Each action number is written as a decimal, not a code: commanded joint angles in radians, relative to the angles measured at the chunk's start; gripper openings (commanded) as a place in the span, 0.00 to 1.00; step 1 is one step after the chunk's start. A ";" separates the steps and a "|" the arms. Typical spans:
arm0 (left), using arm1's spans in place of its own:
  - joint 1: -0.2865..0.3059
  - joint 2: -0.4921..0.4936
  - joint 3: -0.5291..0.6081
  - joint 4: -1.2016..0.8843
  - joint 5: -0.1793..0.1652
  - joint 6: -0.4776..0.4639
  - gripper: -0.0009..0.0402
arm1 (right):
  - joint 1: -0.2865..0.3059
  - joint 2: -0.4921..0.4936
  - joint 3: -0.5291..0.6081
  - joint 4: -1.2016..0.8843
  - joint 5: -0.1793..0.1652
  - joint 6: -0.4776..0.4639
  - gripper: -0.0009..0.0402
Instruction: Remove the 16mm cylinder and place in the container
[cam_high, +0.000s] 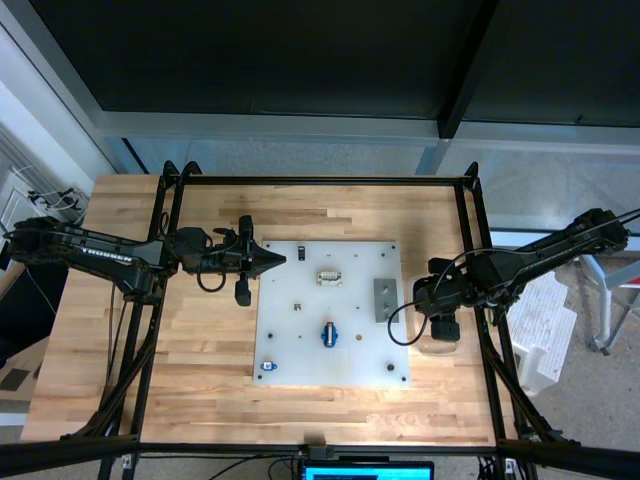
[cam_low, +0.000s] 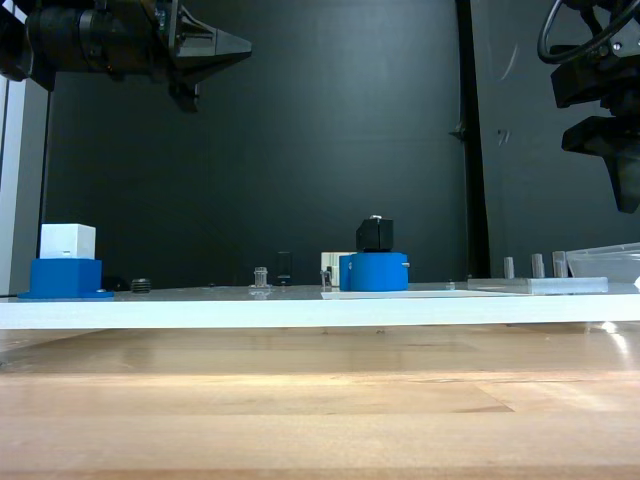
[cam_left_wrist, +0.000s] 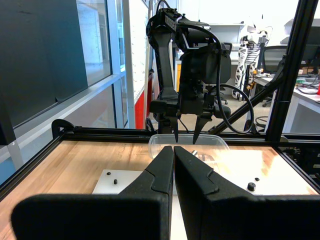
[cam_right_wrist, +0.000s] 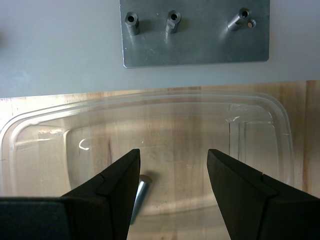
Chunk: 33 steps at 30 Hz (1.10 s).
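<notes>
The 16mm cylinder (cam_right_wrist: 141, 193), a short silver-grey rod, lies on the floor of the container (cam_right_wrist: 150, 101), a clear plastic tub on the wood just right of the white board. My right gripper (cam_right_wrist: 173, 155) hangs open directly above the tub with nothing between its fingers; the high view shows the right gripper (cam_high: 440, 332) over the container (cam_high: 428, 351). My left gripper (cam_high: 274, 258) is shut and empty, held high near the board's far left edge and pointing right. In the left wrist view the left gripper (cam_left_wrist: 173, 150) faces the right gripper (cam_left_wrist: 184, 136) across the board.
The white board (cam_high: 300, 330) carries a grey metal block (cam_right_wrist: 200, 42) with several pegs, a blue connector (cam_high: 329, 335), a small blue piece (cam_high: 266, 367) and a white plug (cam_high: 329, 276). A black frame (cam_high: 320, 181) borders the table.
</notes>
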 joint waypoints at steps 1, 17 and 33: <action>0.000 0.000 0.000 0.000 0.000 0.000 0.02 | 0.000 0.001 0.000 0.002 0.001 0.006 0.47; 0.000 0.000 0.000 0.000 0.000 0.000 0.02 | -0.063 -0.025 0.001 0.188 0.001 -0.034 0.43; 0.000 0.000 0.000 0.000 0.000 0.000 0.02 | -0.224 -0.026 -0.060 0.880 -0.035 -0.303 0.09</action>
